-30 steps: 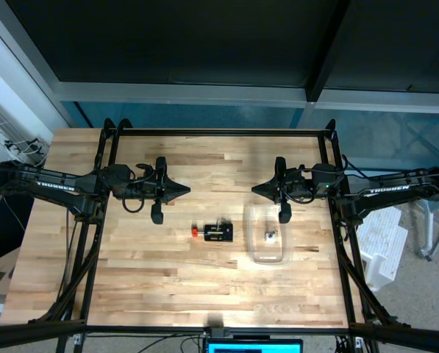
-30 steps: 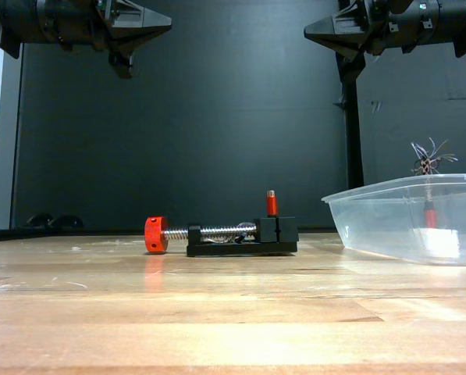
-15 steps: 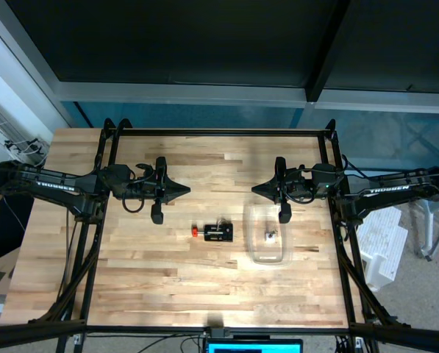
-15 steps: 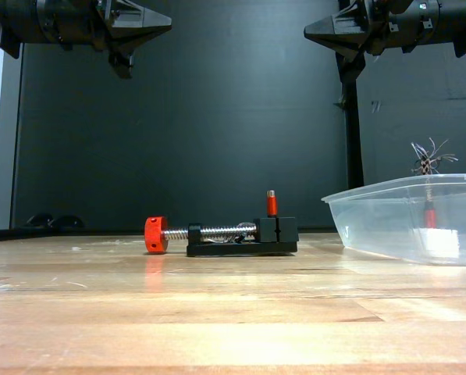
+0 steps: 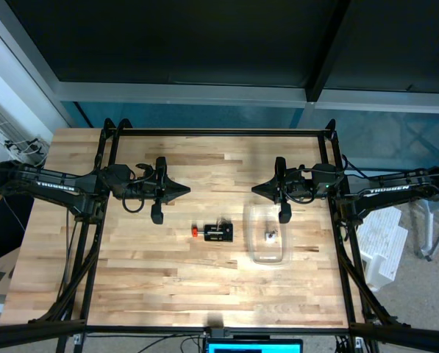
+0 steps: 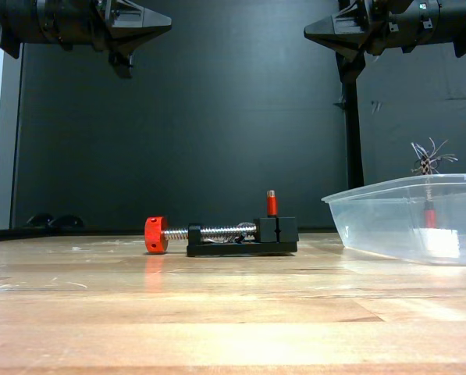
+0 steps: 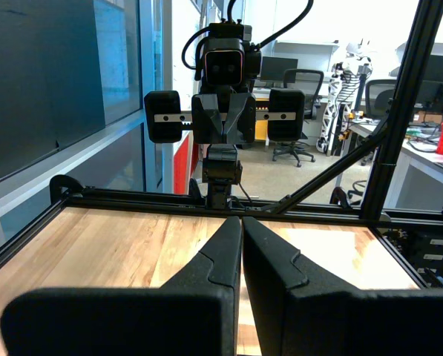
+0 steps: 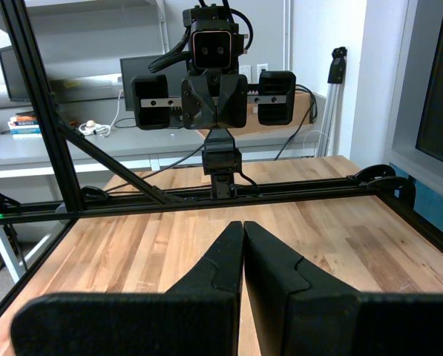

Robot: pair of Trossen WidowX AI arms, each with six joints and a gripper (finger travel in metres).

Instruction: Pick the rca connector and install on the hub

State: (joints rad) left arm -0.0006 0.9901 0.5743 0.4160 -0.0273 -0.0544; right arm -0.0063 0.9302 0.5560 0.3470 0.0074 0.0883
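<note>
The hub (image 5: 218, 234) is a small black block with a red knob (image 5: 194, 232), lying mid-table; in the low view the hub (image 6: 242, 233) carries a silvery screw and a short red post. The rca connector (image 5: 270, 236) is a tiny dark glinting piece inside the clear tray (image 5: 257, 254), right of the hub. My left gripper (image 5: 187, 190) hovers high, back-left of the hub, shut and holding nothing (image 7: 241, 219). My right gripper (image 5: 254, 190) hovers level with it above the tray's far end, also shut and holding nothing (image 8: 243, 223).
The clear tray (image 6: 373, 223) also holds a small white cube (image 6: 440, 242). A black metal frame (image 5: 219, 132) runs round the table's back and sides. Both arms face each other, tips apart, well above the wooden table (image 5: 168, 279).
</note>
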